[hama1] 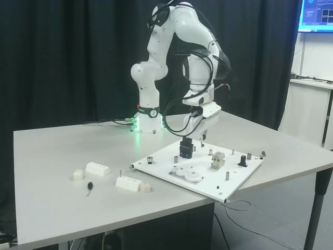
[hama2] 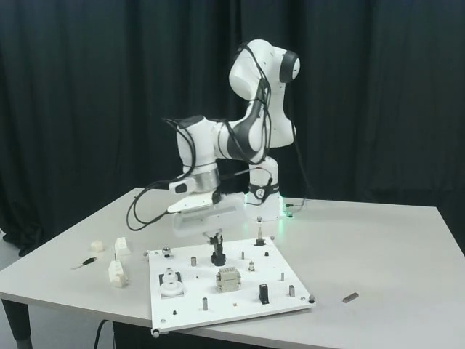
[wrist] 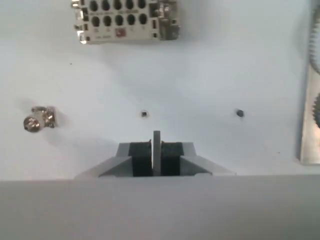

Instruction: Insert square peg 1.

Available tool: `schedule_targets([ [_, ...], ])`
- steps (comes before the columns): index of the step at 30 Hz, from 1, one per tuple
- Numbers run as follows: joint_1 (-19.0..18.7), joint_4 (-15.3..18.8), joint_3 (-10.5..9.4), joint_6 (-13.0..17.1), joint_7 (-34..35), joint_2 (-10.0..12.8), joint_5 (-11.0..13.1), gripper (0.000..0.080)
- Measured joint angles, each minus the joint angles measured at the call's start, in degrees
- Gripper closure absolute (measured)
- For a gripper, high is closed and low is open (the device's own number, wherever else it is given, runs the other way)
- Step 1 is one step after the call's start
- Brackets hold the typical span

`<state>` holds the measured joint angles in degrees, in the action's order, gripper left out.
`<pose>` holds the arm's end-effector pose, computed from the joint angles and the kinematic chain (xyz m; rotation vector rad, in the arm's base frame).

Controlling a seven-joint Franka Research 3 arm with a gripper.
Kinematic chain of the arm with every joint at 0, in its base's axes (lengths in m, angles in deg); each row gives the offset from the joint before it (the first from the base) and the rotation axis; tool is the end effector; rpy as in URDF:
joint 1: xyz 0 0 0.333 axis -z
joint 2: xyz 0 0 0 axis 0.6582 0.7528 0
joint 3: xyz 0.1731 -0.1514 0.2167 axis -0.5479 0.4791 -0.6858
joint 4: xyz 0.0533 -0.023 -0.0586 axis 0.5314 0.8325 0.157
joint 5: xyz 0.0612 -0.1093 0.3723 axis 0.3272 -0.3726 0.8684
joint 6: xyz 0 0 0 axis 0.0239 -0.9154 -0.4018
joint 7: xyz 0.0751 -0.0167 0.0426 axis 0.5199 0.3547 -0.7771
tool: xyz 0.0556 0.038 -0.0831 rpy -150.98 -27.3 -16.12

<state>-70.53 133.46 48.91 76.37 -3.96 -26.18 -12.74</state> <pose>0.5849 -0.0489 0.2970 -2.9909 0.5287 0.1025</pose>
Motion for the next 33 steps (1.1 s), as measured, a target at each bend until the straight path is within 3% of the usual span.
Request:
schedule_targets([
  [15,-3.05,3.16,-0.64,4.94,4.54,-0.01,-5.77,0.0768],
  [22,-3.05,4.16,-1.47,6.67,6.14,0.0,-7.22,0.0768],
  [33,-2.87,4.3,-2.13,6.97,7.54,0.45,-8.41,0.0768],
])
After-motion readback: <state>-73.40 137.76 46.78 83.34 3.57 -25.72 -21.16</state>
